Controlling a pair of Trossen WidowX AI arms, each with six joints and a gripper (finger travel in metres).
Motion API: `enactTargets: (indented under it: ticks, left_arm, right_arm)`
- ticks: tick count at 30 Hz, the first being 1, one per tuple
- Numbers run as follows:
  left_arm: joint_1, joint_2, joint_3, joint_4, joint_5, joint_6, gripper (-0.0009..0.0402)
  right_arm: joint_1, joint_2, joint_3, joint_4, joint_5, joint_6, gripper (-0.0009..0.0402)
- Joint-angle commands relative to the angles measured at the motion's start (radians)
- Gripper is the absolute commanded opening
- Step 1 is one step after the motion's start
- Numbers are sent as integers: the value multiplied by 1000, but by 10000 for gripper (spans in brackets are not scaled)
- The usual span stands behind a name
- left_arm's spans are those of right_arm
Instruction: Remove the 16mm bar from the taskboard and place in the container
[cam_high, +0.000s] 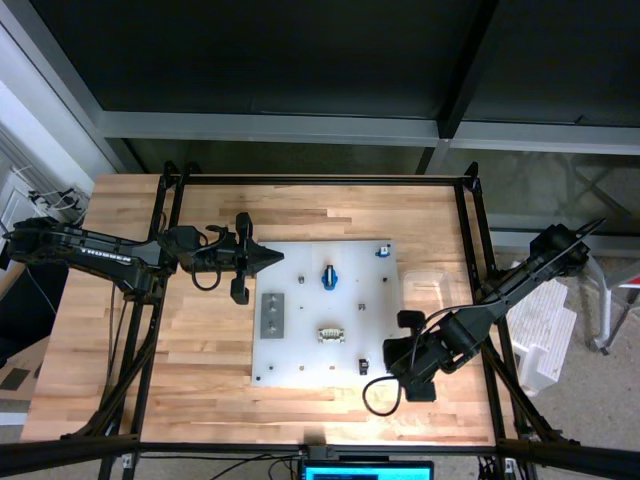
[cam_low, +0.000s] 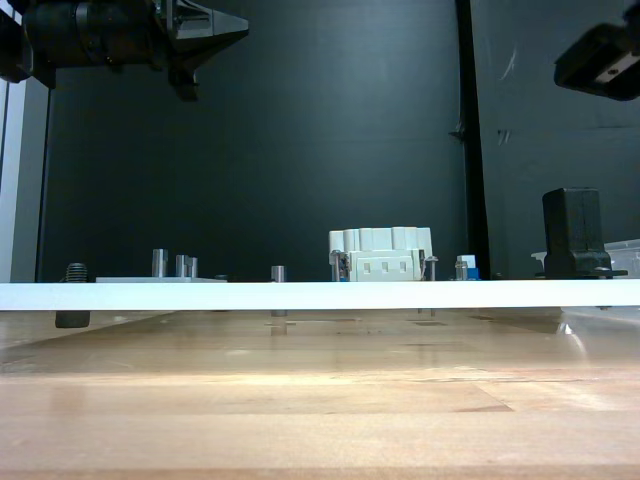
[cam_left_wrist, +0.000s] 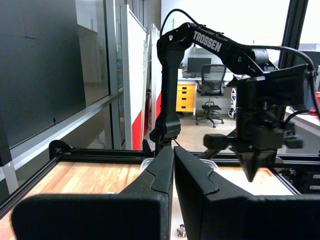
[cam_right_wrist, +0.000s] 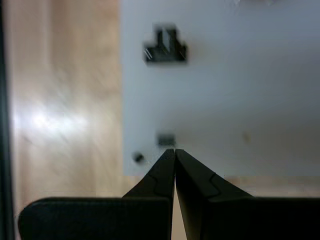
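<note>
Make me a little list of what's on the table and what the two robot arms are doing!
taskboard: white, flat on the wooden table
on the taskboard: blue knob, grey block, connector, short upright pegs
left end effector: shut, empty, high by the taskboard's far-left corner
right end effector: shut, empty, pointing down over the near-right corner
16mm bar: in neither end effector; cannot tell which peg it is
container: clear, on the table right of the taskboard

L gripper (cam_left_wrist: 173, 148), R gripper (cam_right_wrist: 175, 150): both closed, aloft.
</note>
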Motion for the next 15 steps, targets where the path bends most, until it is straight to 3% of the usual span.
enactTargets:
  ticks: [1, 15]
  left_arm:
    - [0, 0, 0, 0, 0, 0, 0]
    - [0, 0, 0, 0, 0, 0, 0]
  right_arm:
    - [1, -25, -16, -35, 0, 2, 0]
    - [2, -57, -50, -14, 0, 5, 15]
